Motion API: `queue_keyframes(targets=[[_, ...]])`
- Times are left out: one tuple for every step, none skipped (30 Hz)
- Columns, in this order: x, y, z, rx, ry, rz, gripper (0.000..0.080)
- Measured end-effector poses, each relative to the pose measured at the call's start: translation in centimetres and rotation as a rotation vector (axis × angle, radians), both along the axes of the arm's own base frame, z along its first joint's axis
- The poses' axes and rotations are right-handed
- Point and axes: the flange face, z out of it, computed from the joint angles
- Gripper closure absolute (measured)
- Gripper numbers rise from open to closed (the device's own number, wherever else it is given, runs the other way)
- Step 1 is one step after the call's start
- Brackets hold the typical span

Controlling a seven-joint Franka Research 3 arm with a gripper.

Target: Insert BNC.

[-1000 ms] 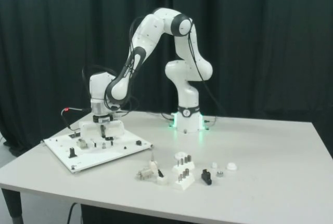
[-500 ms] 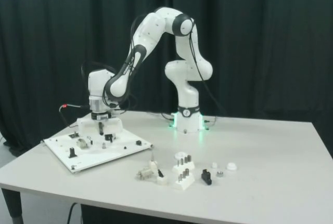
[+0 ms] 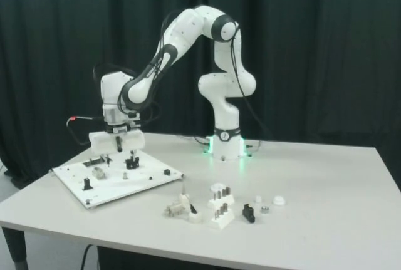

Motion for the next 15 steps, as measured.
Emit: queue_keyframes(targets=[[0.0, -0.1, 0.3, 0.004, 0.004, 0.003, 0.0003], [0.0, -0.1, 0.6, 0.008, 0.007, 0.005, 0.0003], [0.0, -0.2, 1.0, 0.012, 0.011, 0.009, 0.0003], [0.0, -0.2, 1.2, 0.015, 0.015, 0.011, 0.0003], [0.0, -0.3, 1.6, 0.019, 0.019, 0.014, 0.0003], [0.0, -0.3, 1.8, 0.023, 0.024, 0.018, 0.0003], [0.0, -0.4, 2.1, 0.025, 0.028, 0.022, 0.0003], [0.0, -0.4, 2.4, 0.027, 0.032, 0.025, 0.0003], [0.0, -0.5, 2.7, 0.029, 0.036, 0.028, 0.0003], [0.0, -0.5, 2.9, 0.031, 0.038, 0.031, 0.0003], [0.0, -0.5, 3.1, 0.033, 0.042, 0.033, 0.0003], [0.0, -0.6, 3.3, 0.035, 0.045, 0.035, 0.0003], [0.0, -0.6, 3.5, 0.036, 0.047, 0.038, 0.0003], [0.0, -0.6, 3.7, 0.036, 0.05, 0.04, 0.0003], [0.0, -0.7, 3.9, 0.035, 0.052, 0.042, 0.0003]])
